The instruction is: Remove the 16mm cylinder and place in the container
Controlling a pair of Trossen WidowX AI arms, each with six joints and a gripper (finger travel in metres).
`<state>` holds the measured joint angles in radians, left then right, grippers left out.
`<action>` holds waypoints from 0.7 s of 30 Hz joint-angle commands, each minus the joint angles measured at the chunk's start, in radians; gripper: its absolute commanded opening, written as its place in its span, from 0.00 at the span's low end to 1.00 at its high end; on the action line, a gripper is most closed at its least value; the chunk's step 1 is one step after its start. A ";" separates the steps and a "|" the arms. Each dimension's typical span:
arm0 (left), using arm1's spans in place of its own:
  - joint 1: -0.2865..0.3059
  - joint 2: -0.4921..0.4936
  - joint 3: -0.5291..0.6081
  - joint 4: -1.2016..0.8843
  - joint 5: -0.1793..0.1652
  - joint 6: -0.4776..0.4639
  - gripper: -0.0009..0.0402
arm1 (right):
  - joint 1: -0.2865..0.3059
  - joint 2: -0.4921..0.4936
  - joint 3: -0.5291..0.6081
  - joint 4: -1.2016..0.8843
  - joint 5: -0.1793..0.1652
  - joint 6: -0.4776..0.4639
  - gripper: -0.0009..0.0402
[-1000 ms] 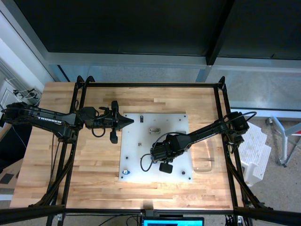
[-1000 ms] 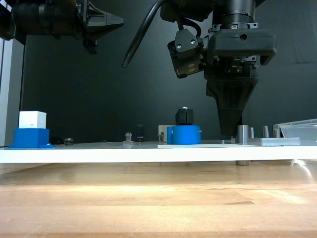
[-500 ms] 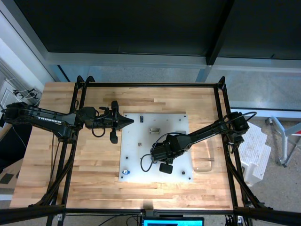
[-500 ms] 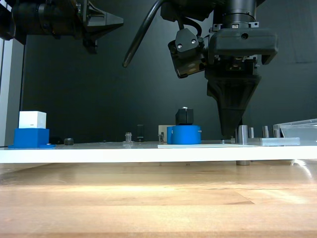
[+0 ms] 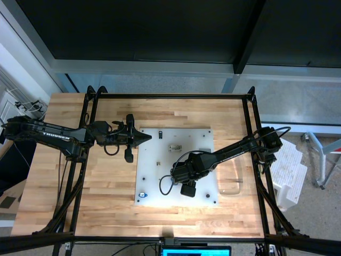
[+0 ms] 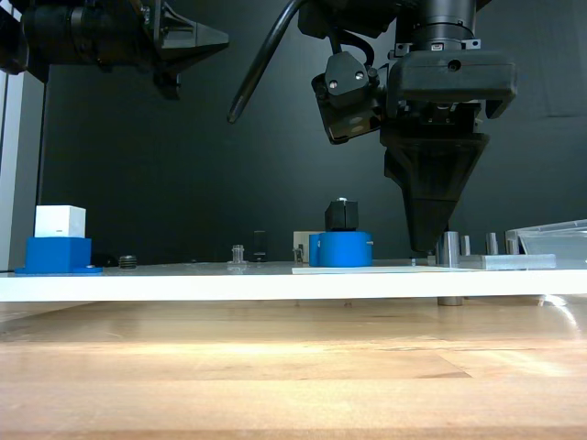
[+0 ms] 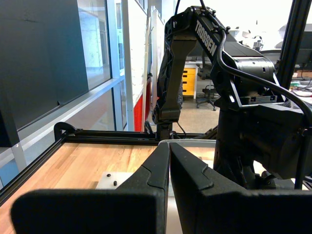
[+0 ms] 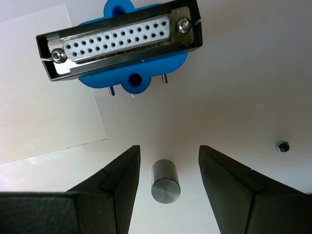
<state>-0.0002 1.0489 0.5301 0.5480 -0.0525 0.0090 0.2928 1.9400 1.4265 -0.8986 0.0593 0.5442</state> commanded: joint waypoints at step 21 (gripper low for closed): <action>0.000 0.000 0.000 0.000 0.000 0.000 0.02 | 0.000 -0.024 0.003 0.002 0.000 -0.001 0.43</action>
<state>-0.0002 1.0489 0.5301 0.5480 -0.0525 0.0090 0.2928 1.9270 1.4265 -0.8963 0.0593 0.5434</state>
